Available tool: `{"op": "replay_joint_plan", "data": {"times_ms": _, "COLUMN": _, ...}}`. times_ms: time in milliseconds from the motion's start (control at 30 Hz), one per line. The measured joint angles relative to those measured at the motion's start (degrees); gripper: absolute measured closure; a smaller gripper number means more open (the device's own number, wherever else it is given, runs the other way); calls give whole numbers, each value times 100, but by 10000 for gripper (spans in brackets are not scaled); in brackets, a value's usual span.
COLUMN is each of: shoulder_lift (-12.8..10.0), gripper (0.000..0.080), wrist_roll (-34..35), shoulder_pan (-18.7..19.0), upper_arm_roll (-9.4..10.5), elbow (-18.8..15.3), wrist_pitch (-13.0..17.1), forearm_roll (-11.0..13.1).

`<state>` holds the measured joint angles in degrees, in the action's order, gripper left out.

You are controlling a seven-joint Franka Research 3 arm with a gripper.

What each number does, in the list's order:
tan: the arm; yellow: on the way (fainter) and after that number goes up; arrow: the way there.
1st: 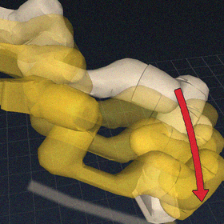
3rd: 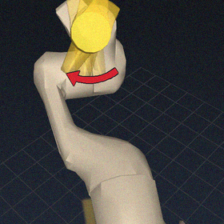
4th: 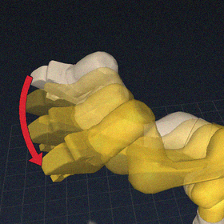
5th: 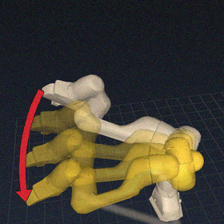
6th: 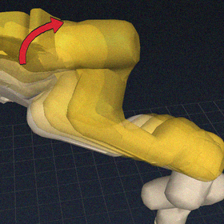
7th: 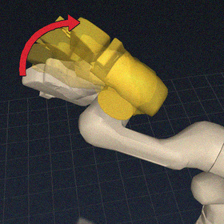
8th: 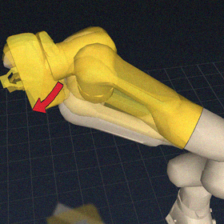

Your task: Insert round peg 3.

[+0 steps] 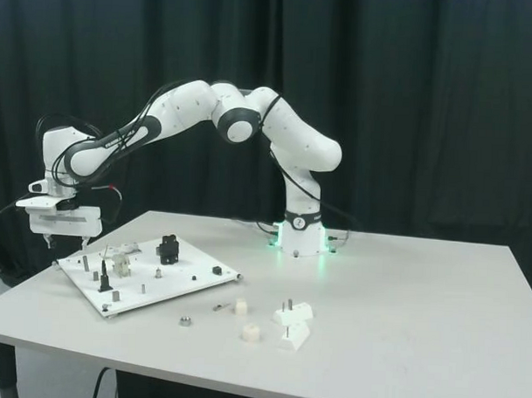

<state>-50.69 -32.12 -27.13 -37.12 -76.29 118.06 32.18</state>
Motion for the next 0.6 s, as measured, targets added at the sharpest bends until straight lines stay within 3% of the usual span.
{"op": "replay_joint_plan", "data": {"times_ms": 167, "shoulder_lift": -71, "gripper": 3, "wrist_roll": 63, "shoulder_pan": -31, "upper_arm_roll": 0, "elbow": 0, "wrist_pitch": 58, "forearm_roll": 131}}
{"op": "replay_joint_plan", "data": {"times_ms": 600, "shoulder_lift": -152, "gripper": 3, "wrist_roll": 152, "shoulder_pan": -84, "upper_arm_roll": 5, "elbow": 0, "wrist_pitch": 69, "forearm_roll": 203}}
